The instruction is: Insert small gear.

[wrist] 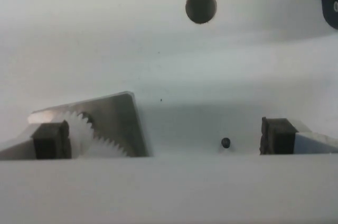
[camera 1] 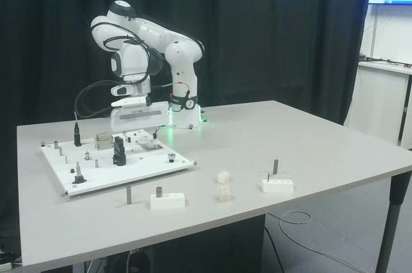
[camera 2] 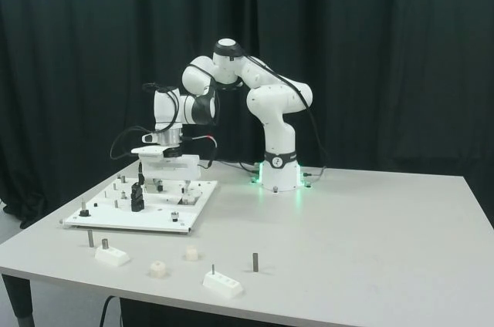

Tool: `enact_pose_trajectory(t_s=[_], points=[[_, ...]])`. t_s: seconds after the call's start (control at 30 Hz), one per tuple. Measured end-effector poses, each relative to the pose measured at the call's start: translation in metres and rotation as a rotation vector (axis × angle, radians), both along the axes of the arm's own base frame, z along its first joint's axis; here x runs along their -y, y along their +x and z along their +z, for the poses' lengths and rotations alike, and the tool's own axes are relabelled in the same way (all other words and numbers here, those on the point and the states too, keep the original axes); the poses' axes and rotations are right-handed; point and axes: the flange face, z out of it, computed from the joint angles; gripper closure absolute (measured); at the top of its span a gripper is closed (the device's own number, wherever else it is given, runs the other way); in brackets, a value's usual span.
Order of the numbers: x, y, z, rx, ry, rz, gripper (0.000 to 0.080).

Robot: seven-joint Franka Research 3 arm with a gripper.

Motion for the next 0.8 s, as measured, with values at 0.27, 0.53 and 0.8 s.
enact_pose_trajectory(t_s=[0.27,0.53,0.8], points=[[-0.0016,0.0,-0.0003,0.0,0.0,0.008,0.0003],[-0.0038,-0.0001,-0.0014,-0.002,0.003,0.014,0.0003],[-0.0037,-0.0001,-0.0016,-0.002,0.0,0.017,0.0003]])
